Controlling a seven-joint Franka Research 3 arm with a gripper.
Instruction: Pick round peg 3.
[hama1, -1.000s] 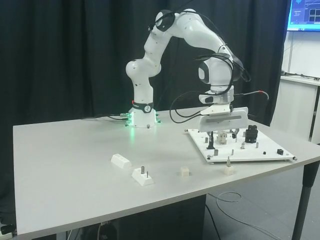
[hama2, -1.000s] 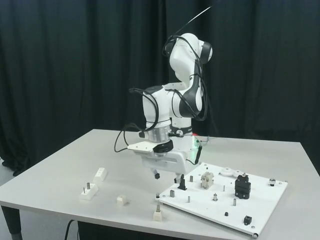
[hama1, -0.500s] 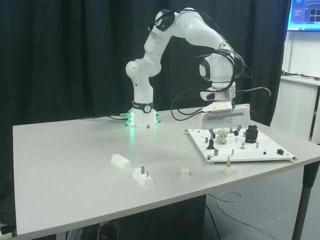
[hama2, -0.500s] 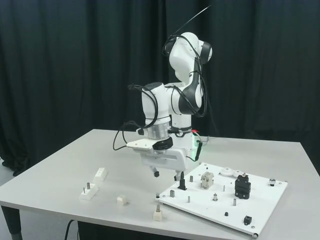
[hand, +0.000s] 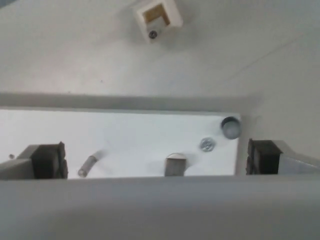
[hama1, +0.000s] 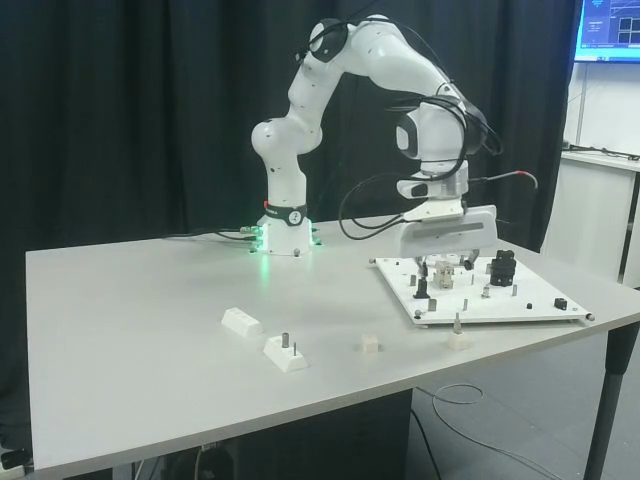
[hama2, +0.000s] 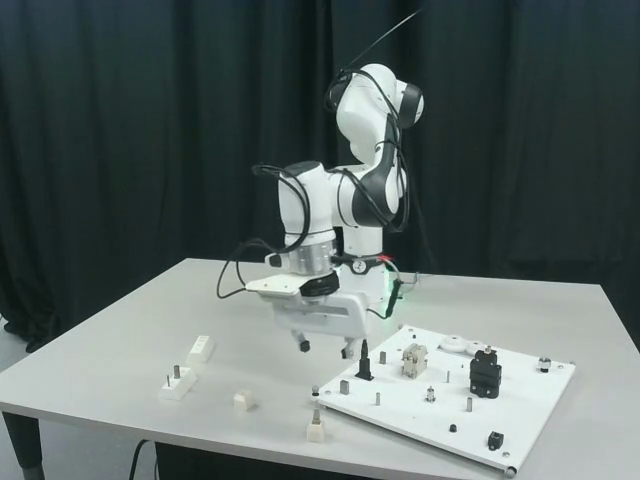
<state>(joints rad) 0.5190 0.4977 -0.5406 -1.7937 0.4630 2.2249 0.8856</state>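
The arm (hama2: 345, 205) has a glossy white plastic-looking shell that catches highlights. The grey table (hama1: 130, 330) is smooth and matt. The white board (hama2: 520, 400) looks like smooth, faintly shiny plastic; the small pegs (hand: 174, 165) standing on it look like dull metal. At twelve o'clock behind the table hangs a black cloth curtain (hama2: 120, 130), matt, in soft folds.

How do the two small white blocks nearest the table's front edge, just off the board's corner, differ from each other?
The block beside the board's corner carries a thin upright pin, while the block further from the board shows none on top. The pin-bearing block lies close to the white board, whereas the bare one sits out on the grey table, nearer the holder with the dark peg. Both are small, white, and rest on the table apart from the gripper.
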